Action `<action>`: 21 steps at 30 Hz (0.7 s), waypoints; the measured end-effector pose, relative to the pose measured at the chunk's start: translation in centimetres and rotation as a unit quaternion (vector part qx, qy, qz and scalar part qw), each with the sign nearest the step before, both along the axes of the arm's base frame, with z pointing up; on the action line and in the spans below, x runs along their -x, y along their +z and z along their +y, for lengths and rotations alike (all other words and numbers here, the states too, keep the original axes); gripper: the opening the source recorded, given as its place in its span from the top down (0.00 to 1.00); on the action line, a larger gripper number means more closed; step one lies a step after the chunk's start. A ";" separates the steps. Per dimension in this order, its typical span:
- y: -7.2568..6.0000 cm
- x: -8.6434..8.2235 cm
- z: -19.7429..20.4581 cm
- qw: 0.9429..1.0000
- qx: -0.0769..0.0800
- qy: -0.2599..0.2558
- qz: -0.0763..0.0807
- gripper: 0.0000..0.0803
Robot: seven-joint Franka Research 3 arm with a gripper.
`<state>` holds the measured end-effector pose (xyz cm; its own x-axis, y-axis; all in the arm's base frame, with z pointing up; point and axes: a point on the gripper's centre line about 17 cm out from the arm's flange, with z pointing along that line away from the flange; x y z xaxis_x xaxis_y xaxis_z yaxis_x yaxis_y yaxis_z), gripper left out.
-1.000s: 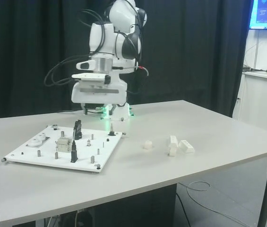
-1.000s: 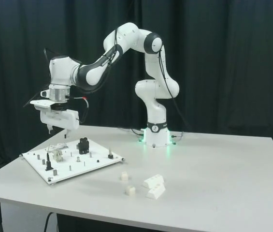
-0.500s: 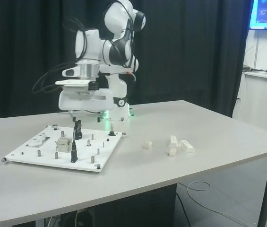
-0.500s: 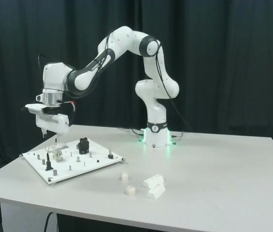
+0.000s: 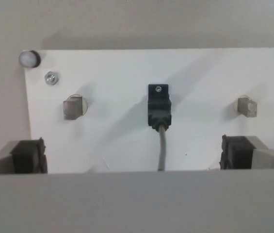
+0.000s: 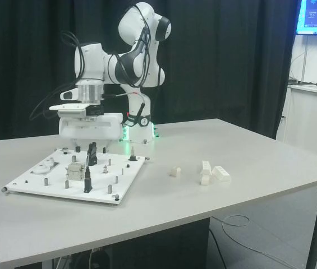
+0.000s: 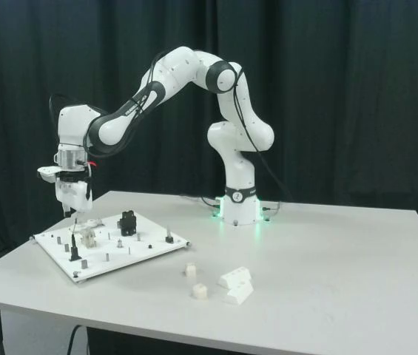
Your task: Remove USB.
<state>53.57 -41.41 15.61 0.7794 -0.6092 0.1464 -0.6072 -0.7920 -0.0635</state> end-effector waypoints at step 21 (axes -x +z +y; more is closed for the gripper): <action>-2.8 0.4 -0.9 0.999 -0.007 -0.035 0.014 0.00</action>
<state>53.16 -42.32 12.79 0.7387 -0.6638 0.1170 -0.6624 -0.7470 -0.0566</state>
